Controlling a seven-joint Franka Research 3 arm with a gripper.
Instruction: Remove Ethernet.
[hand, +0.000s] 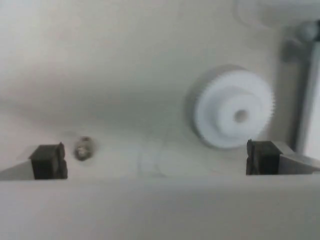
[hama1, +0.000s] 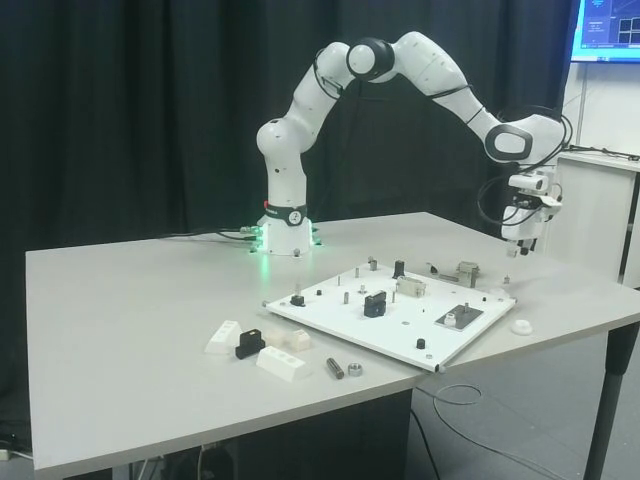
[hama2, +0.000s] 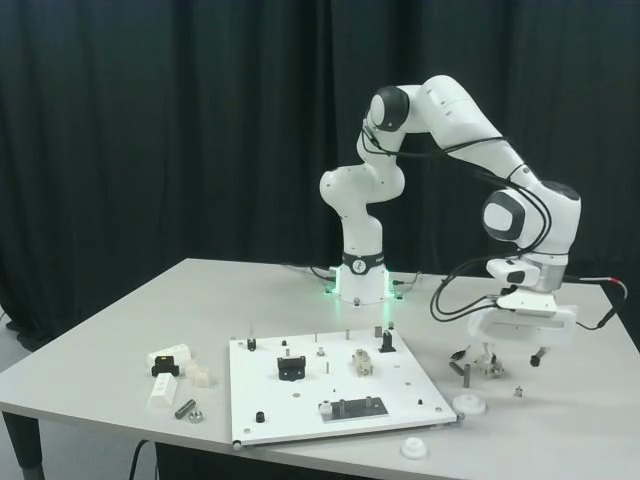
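tool (hand: 155, 160): fingers spread wide, nothing between them, hovering over bare grey worktop (hama2: 560, 440) off the board's far side
below tool: white toothed plastic gear (hand: 234, 109), small metal nut (hand: 83, 148)
Ethernet: not identifiable; presumably on flat white square board (hama1: 330, 318)
key relation: board lies toward arm base from tool, well apart

Both room cams are looking from well back at the white board (hama1: 392, 318) w/ the arm (hama1: 420, 60) behind it, each from a different front corner. Wrist cam is peering close down beside the board, at a white gear (hand: 233, 108).
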